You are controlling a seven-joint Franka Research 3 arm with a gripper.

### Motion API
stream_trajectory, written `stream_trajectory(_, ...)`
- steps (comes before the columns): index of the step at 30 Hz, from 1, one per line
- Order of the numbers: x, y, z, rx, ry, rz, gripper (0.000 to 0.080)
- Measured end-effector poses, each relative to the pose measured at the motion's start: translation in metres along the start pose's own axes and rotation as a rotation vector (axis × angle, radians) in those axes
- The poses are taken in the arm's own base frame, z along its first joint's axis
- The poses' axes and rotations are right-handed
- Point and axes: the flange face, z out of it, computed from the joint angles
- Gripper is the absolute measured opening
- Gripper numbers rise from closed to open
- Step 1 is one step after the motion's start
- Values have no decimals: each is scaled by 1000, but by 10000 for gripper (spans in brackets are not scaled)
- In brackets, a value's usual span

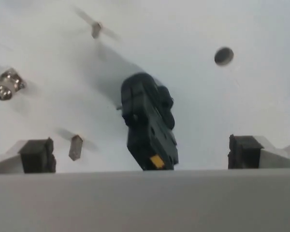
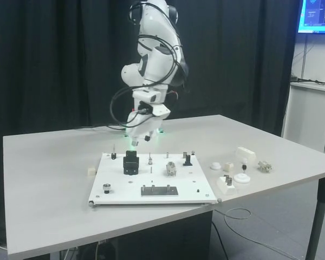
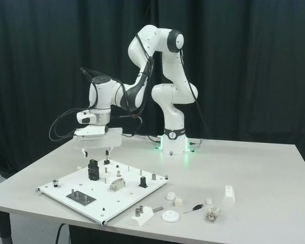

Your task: Remove D-SUB.

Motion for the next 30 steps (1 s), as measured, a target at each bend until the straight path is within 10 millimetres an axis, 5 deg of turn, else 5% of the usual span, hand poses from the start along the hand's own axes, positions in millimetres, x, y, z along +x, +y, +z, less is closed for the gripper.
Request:
stream_trajectory(11,-8,33,2,84,12,349,800)
stream_trajectory(30,-18,41,17,166,3,868,800)
